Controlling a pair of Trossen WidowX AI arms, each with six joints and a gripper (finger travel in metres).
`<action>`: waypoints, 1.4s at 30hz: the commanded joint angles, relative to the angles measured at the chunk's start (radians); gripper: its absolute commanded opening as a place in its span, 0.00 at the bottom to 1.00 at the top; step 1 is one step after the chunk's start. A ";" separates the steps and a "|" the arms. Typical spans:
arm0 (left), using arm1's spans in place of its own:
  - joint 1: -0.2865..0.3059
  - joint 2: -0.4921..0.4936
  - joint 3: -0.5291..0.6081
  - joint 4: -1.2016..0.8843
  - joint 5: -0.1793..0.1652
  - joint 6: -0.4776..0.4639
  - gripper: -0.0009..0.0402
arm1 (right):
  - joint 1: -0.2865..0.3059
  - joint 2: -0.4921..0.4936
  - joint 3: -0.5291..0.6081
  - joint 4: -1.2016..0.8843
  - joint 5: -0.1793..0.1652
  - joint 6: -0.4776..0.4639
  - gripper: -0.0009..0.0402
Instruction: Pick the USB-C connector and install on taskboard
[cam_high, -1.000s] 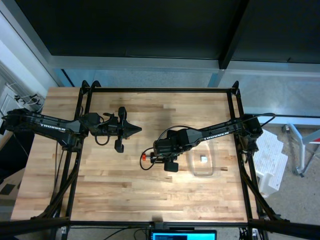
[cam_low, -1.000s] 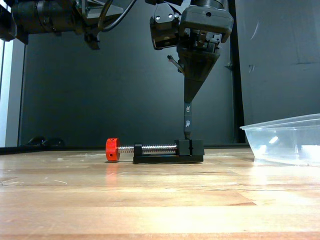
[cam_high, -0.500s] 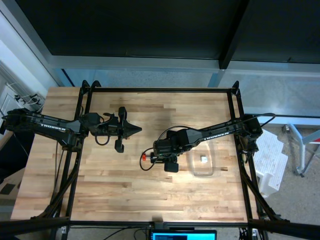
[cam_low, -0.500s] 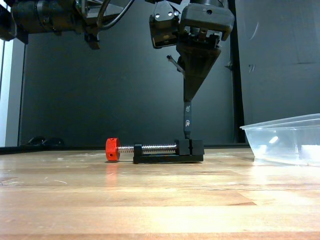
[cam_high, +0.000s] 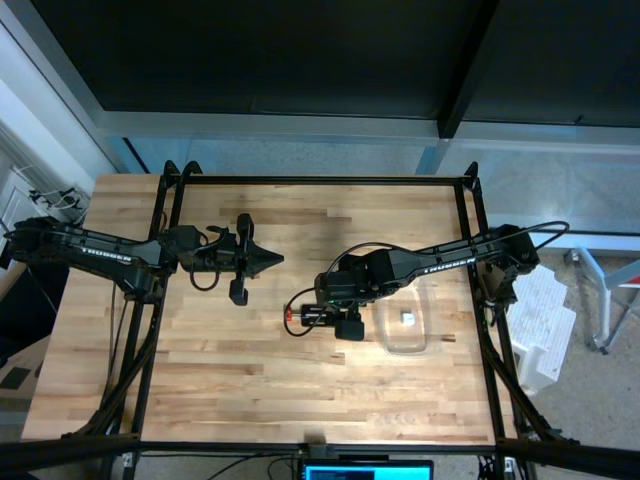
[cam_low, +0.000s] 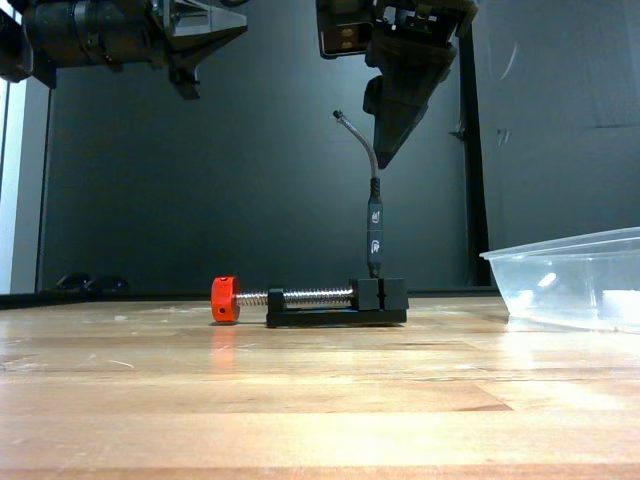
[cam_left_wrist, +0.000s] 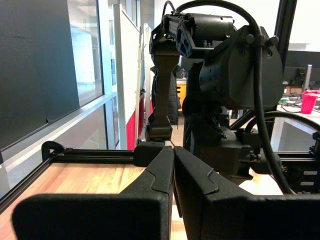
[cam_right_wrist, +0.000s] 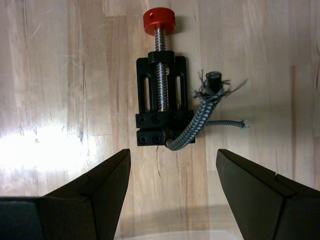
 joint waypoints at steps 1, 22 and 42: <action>0.000 0.002 0.000 0.001 0.000 0.000 0.02 | 0.002 -0.010 0.001 -0.007 0.000 -0.014 0.61; 0.000 0.002 0.000 0.000 0.000 0.000 0.02 | -0.109 -0.433 -0.367 0.563 -0.026 -0.177 0.26; 0.000 0.002 0.000 0.000 0.000 0.000 0.02 | -0.177 -0.623 -0.795 1.353 -0.026 -0.184 0.02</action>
